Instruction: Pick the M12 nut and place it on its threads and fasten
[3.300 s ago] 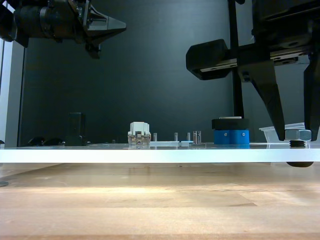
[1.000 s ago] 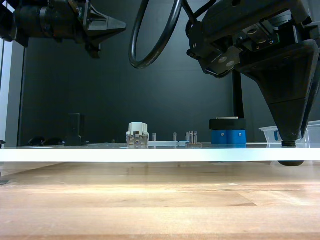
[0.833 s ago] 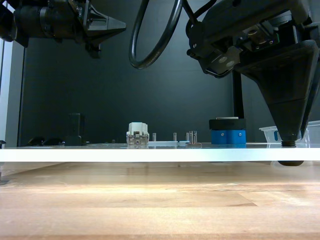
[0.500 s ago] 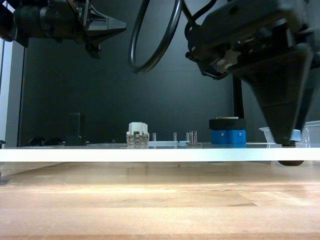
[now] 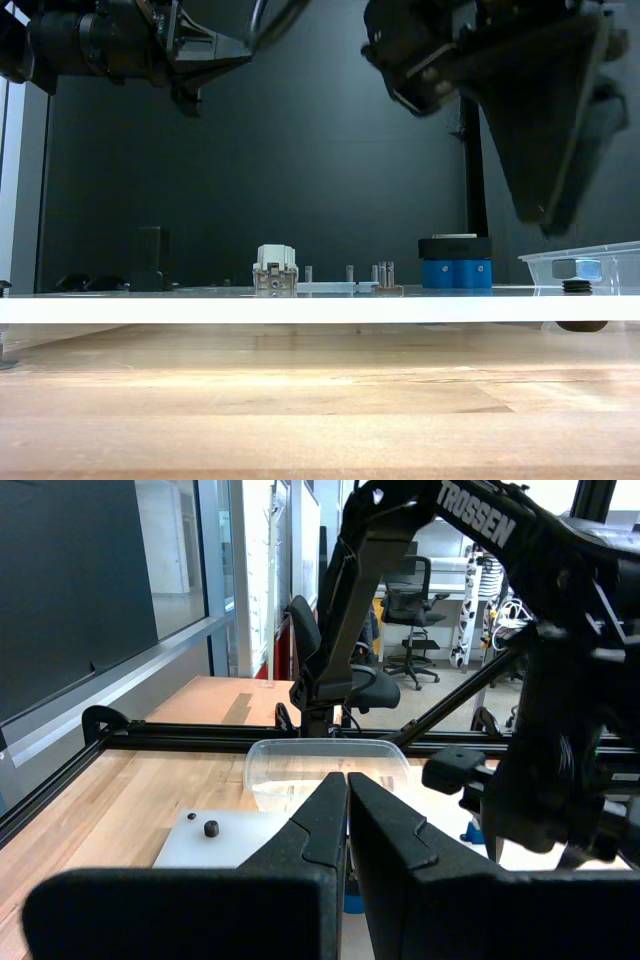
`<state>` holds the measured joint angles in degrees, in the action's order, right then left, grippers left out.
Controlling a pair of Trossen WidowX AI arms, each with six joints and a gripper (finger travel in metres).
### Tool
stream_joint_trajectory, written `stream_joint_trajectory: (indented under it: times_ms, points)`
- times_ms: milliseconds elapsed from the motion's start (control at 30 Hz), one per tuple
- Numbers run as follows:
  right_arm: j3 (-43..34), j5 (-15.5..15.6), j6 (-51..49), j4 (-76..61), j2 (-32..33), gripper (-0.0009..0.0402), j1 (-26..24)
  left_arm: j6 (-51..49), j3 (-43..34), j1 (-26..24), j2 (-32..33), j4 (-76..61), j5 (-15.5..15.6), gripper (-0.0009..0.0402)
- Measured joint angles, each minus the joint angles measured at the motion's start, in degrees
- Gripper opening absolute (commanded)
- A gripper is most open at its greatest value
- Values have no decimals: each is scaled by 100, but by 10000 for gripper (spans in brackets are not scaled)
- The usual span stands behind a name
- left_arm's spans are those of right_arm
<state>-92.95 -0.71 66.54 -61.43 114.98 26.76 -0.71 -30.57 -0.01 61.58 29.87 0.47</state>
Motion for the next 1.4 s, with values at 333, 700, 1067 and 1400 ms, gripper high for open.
stream_joint_trajectory:
  times_ms: [333,700,1067,1400]
  points:
    - [216,-131,-2660,-472,-299,26,109,0,0,0,0,-2,0,0]
    - [619,-363,-4153,186,-234,-1,127,0,0,0,2,-2,0,0]
    - [743,-568,-4437,385,-210,0,116,0,0,0,2,-4,0,0]
    - [916,-243,-4463,643,-210,0,109,0,0,0,2,2,-2,0]
